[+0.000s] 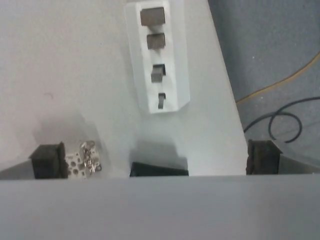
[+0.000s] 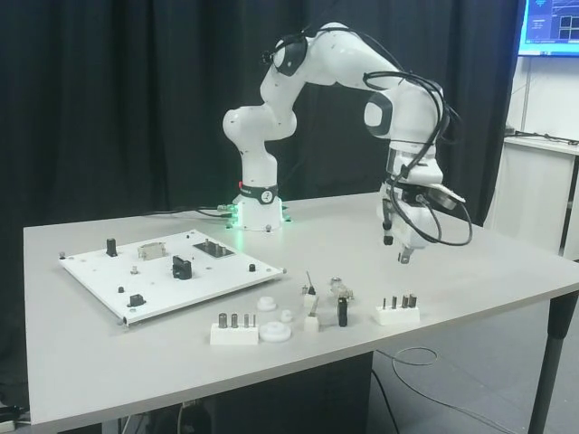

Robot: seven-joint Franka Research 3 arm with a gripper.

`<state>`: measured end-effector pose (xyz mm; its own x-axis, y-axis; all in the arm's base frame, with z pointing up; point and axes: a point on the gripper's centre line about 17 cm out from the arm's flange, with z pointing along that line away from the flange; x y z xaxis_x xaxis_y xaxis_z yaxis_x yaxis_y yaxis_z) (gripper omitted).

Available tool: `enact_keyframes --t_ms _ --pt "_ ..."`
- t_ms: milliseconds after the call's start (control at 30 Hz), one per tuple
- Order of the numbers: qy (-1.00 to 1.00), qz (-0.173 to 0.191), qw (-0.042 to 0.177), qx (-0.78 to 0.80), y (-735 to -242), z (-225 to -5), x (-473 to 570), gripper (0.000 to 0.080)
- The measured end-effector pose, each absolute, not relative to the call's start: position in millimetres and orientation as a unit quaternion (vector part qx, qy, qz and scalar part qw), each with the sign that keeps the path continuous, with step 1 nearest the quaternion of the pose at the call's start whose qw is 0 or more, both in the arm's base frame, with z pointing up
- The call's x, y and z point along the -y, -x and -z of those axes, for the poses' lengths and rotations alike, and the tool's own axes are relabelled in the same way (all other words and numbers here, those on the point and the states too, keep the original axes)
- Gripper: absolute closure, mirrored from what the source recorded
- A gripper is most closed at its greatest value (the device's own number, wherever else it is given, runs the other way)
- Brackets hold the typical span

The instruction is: Pick square peg 3.

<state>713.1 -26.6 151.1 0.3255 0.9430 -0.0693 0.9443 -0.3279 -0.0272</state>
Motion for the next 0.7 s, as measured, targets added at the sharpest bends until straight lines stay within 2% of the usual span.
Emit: enact_keyframes --t_ms 700 --pt "-0.796 0.051 0.009 -0.604 -719 -101 8 0.0003"
